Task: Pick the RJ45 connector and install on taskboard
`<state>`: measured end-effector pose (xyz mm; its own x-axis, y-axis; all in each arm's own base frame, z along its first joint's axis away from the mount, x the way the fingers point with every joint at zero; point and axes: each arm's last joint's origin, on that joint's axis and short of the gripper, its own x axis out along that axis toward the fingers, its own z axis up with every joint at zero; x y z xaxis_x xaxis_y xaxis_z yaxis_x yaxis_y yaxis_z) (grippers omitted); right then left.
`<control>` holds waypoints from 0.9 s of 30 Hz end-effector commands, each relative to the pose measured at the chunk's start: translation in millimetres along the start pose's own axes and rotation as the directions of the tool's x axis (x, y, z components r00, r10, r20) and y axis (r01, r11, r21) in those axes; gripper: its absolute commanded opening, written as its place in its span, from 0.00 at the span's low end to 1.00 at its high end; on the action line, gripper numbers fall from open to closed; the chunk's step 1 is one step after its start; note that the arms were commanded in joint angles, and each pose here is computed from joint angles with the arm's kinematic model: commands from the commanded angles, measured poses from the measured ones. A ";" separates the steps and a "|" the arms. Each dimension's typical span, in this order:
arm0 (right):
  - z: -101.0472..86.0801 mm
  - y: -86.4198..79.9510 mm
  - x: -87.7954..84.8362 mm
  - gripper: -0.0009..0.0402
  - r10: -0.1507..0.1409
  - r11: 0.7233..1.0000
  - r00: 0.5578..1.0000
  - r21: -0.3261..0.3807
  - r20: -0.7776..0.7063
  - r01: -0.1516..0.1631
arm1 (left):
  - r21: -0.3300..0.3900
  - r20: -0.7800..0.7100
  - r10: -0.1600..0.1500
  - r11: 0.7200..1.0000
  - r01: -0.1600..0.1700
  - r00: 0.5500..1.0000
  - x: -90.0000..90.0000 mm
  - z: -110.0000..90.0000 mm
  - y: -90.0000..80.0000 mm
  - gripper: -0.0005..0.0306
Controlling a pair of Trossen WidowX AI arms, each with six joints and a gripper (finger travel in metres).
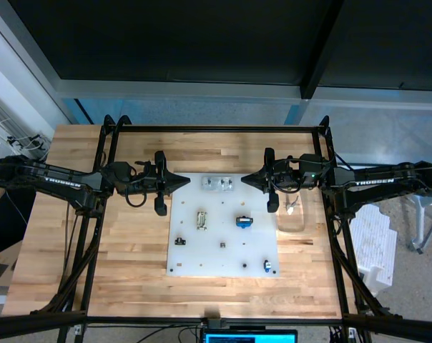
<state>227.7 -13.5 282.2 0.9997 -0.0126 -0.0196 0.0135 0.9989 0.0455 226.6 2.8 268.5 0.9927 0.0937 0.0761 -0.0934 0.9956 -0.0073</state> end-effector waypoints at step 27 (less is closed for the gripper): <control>17.1 5.4 -12.2 0.02 0.024 1.000 0.988 0.022 -0.156 -0.021 | 0.000 -0.001 -0.001 1.000 0.001 1.000 0.1 -0.1 -0.1 0.02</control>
<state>218.6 -8.9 296.7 0.9877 0.0182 -0.1552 -0.0076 0.9976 0.0683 226.7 2.7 268.5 0.9928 0.0933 0.0757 -0.0930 0.9956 -0.0073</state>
